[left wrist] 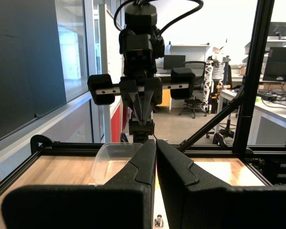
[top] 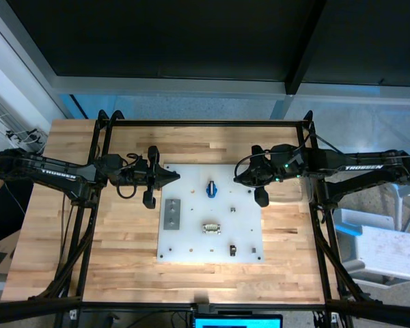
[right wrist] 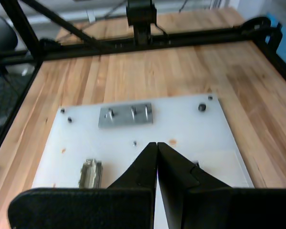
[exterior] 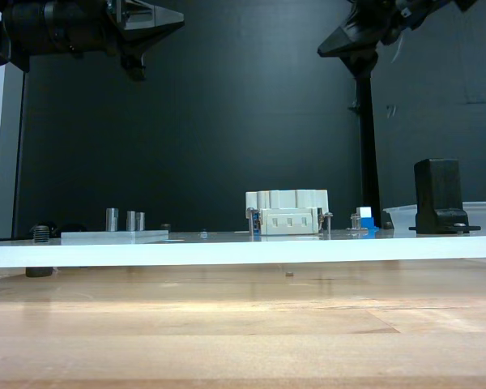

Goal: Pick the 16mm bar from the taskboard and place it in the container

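High view takes in the wooden table [top: 123, 239], with the white taskboard [top: 191, 242] lying flat at its middle and a black arm reaching in from each side. Both arms hang well above the board and touch nothing, which reads as a ready posture with the pick not yet begun. The left gripper [left wrist: 156, 141] hovers over the board's far left corner, aimed level across the table, its two fingers pressed together on nothing. The right gripper [right wrist: 157, 144], over the board's right side, tilts down toward the board, its fingers likewise closed and empty. The clear container [left wrist: 109, 157] sits on the table off the board's right side, below the right arm, likely set there for a short carry. The grey metal block [top: 172, 213] rests on the board's left half, near the left gripper and well apart from the right one. Three short metal bars [right wrist: 132, 111] stand upright in a row in that block, seemingly socketed so one can be lifted straight out. Which of them is the 16mm bar cannot be told. All three sit below both grippers and clear of them.
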You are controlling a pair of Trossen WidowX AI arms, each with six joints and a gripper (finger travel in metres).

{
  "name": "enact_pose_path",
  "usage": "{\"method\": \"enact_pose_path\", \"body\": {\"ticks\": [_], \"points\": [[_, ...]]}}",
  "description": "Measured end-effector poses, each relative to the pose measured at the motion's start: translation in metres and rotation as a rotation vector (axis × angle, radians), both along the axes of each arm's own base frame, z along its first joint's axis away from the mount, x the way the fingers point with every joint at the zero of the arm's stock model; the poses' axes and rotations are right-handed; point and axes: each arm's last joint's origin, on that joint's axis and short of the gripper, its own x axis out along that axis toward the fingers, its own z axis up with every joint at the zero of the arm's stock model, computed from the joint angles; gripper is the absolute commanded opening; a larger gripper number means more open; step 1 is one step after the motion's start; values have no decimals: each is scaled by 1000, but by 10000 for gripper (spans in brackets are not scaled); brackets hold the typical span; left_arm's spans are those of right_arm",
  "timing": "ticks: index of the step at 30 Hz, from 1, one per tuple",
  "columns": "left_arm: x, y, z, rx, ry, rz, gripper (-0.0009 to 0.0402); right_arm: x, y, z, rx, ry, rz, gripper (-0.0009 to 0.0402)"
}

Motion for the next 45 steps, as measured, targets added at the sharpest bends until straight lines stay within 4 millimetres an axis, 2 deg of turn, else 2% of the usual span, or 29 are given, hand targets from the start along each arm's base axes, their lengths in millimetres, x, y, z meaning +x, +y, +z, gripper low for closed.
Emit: {"method": "enact_pose_path", "body": {"ticks": [11, 19, 34, 45], "points": [[0, 0, 0, 0, 0, 0, 0, -15, 2, 20, 0, 177, 10, 0], [0, 0, 0, 0, 1, 0, 0, -13, 5, 26, 0, 311, 22, 0], [0, 0, 0, 0, 0, 0, 0, -2, 21, 9, 18, 580, 50, 0], [0, 0, 0, 0, 0, 0, 0, 13, 30, -2, 15, 693, 44, 0]]}}
